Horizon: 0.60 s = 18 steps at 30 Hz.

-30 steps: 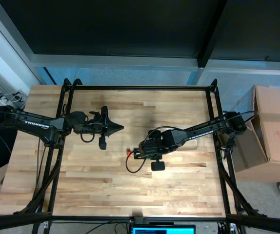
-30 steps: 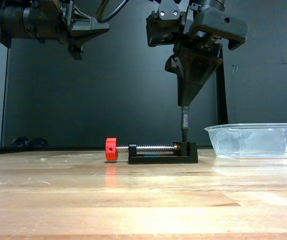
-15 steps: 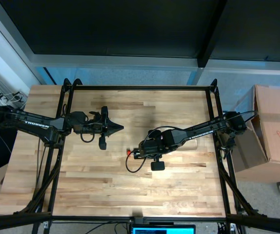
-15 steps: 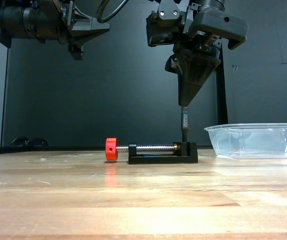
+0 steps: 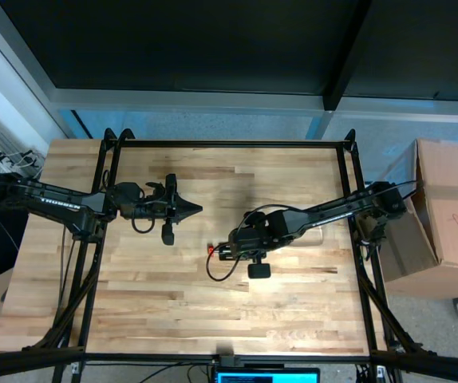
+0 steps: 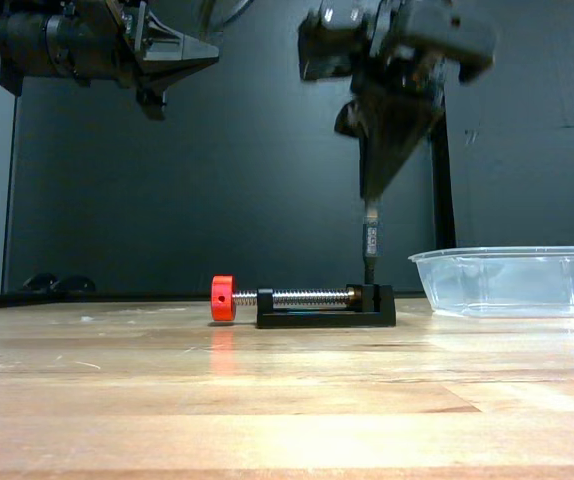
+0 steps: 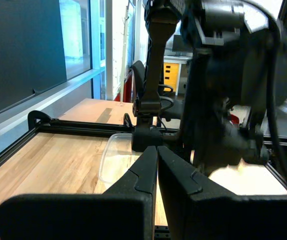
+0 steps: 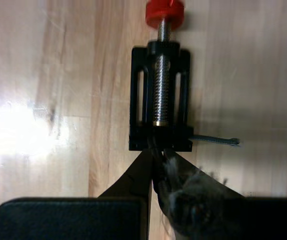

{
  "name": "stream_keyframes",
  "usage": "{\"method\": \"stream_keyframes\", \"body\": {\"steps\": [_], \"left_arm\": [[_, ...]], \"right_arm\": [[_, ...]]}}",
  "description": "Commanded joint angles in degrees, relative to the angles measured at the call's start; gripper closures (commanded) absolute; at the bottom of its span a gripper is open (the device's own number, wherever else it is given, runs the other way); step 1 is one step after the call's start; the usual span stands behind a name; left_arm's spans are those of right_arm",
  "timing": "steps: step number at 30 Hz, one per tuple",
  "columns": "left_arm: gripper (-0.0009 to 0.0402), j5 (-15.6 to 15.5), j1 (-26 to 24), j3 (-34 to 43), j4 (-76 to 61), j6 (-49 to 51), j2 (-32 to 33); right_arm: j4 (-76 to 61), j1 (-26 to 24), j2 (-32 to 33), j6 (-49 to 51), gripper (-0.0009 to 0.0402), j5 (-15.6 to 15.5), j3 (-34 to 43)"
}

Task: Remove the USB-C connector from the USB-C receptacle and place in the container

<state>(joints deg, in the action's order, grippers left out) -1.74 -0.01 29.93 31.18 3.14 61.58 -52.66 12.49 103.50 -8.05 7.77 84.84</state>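
A black screw fixture (image 6: 325,305) with a red knob (image 6: 223,298) lies on the wooden table. The grey USB-C connector (image 6: 370,243) stands upright at the fixture's right end. Its lower tip meets the receptacle; how deep it sits I cannot tell. My right gripper (image 6: 371,200) hangs straight above, shut on the connector's upper end. In the right wrist view the right gripper (image 8: 155,150) closes just beside the fixture (image 8: 161,100). My left gripper (image 6: 205,48) hovers high at the left, shut and empty, with its fingers (image 7: 148,165) pressed together. The clear container (image 6: 512,280) sits to the right.
A black cable loops on the table below the fixture (image 5: 221,271). The black frame rails (image 5: 229,144) border the table. A cardboard box (image 5: 448,215) stands off the right edge. The container (image 7: 116,157) also shows in the left wrist view.
The right gripper has risen slightly in the low view and looks blurred. The connector's grey body stays at about the same height. The left arm has not moved.
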Motion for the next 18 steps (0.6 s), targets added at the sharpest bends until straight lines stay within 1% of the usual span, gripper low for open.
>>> {"method": "stream_keyframes", "body": {"steps": [1,5,14,18], "left_arm": [[0.0393,0.00,0.00,0.02,0.02,-0.02,0.02],[0.0393,0.00,0.00,0.02,0.00,-0.02,0.02],[0.0393,0.00,0.00,0.02,0.02,-0.02,0.02],[0.0393,0.00,0.00,0.02,0.00,-0.02,0.02]], "right_arm": [[0.26,0.02,-1.09,-0.13,0.0393,0.15,0.04],[-1.03,0.00,-1.92,-0.50,0.0393,0.20,1.22],[-4.13,0.09,-2.08,-1.95,0.0393,0.15,8.90],[-4.17,0.13,-2.08,-1.97,0.0393,0.13,10.36]]}}
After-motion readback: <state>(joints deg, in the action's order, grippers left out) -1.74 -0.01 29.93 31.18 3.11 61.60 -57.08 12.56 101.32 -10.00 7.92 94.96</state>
